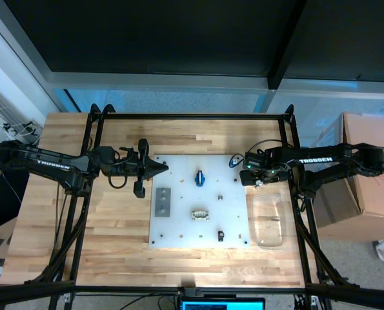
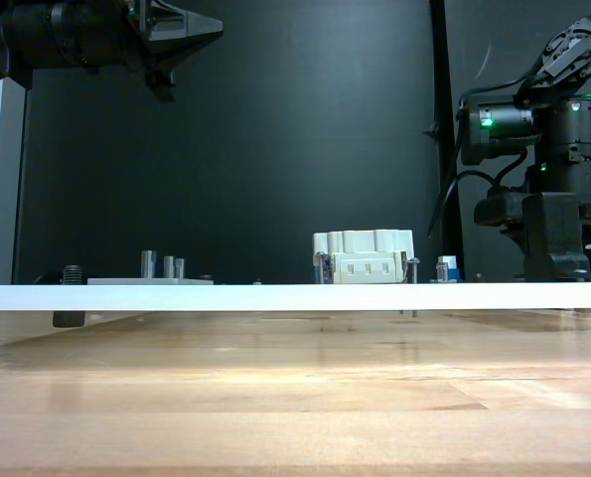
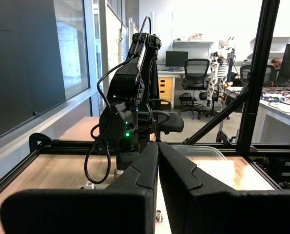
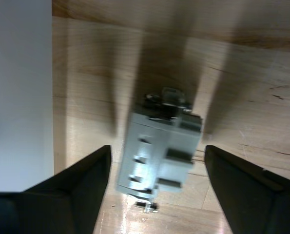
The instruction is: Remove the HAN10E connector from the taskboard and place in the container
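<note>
Bench [image 2: 295, 397] wood is nearest, then the taskboard [image 2: 295, 296] front edge. Near the taskboard's middle you've got a beige housing [image 2: 365, 256] with a screw at each end. I read that as the seat, not the part.

HAN10E connector [image 4: 159, 151]: I take it to be the grey block lying free on the bench just beside the taskboard's right edge. It's clear of the seat and not in the container [image 1: 255, 226], which sits along the same edge toward the taskboard's near corner. I'm not fully sure of the ID.

Right gripper [image 4: 157, 148] hangs directly over the block, jaws wide, one on each side, apparently not touching it. Likely reason: lined up to pinch across the narrow width.

Left gripper [image 1: 161, 166] is over the taskboard's far left corner, well above it, jaws pressed together with nothing between them. It looks parked there to leave the taskboard's right side to the other arm.

Orientation: the connector seems to lie on its side, slotted face toward the wrist camera. Its long axis runs roughly along the taskboard's right edge, slightly skewed off parallel. The end with dark hardware points along that edge, but I can't tell whether toward the far or the near end. Your jaws would close across the short axis, so allow for the skew.
</note>
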### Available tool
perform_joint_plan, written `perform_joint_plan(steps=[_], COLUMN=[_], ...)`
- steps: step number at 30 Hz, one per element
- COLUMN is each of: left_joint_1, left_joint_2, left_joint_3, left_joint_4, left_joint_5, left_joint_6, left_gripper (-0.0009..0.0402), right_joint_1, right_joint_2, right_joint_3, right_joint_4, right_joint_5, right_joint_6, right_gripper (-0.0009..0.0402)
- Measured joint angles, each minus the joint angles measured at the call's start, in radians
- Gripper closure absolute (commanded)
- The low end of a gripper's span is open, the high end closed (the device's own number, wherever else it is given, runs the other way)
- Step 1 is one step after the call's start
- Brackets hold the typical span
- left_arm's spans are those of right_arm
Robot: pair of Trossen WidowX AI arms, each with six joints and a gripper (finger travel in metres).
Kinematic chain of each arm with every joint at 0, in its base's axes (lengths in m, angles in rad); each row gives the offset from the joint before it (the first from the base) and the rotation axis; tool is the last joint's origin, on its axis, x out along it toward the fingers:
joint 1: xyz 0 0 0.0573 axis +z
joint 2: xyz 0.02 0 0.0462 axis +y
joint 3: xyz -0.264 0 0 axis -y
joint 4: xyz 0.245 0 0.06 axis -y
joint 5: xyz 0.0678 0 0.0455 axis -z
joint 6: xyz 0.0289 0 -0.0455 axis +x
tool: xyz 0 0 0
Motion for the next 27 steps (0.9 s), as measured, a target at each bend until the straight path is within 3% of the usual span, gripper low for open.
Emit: perform_joint_plan(steps=[8, 13, 16, 21, 27], left_joint_1=[0.000, 0.000, 0.000, 0.000, 0.000], left_joint_2=[0.000, 0.000, 0.000, 0.000, 0.000], left_joint_3=[0.000, 0.000, 0.000, 0.000, 0.000], left_joint_4=[0.000, 0.000, 0.000, 0.000, 0.000], left_joint_5=[0.000, 0.000, 0.000, 0.000, 0.000], left_joint_6=[0.000, 0.000, 0.000, 0.000, 0.000], left_gripper=[0.0393, 0.0393, 0.0393, 0.0393, 0.0393], right_joint_1=[0.006, 0.011, 0.014, 0.031, 0.145], right_joint_2=[0.000, -0.006, -0.021, -0.042, -0.055], right_joint_3=[0.000, 0.013, 0.057, 0.170, 0.285], right_joint_4=[0.000, -0.026, -0.074, -0.231, -0.362], right_joint_5=[-0.002, -0.026, -0.019, 0.037, 0.062], right_joint_6=[-0.007, -0.028, -0.051, -0.066, -0.020], right_gripper=[0.0303, 0.0348, 0.0360, 0.0359, 0.0347])
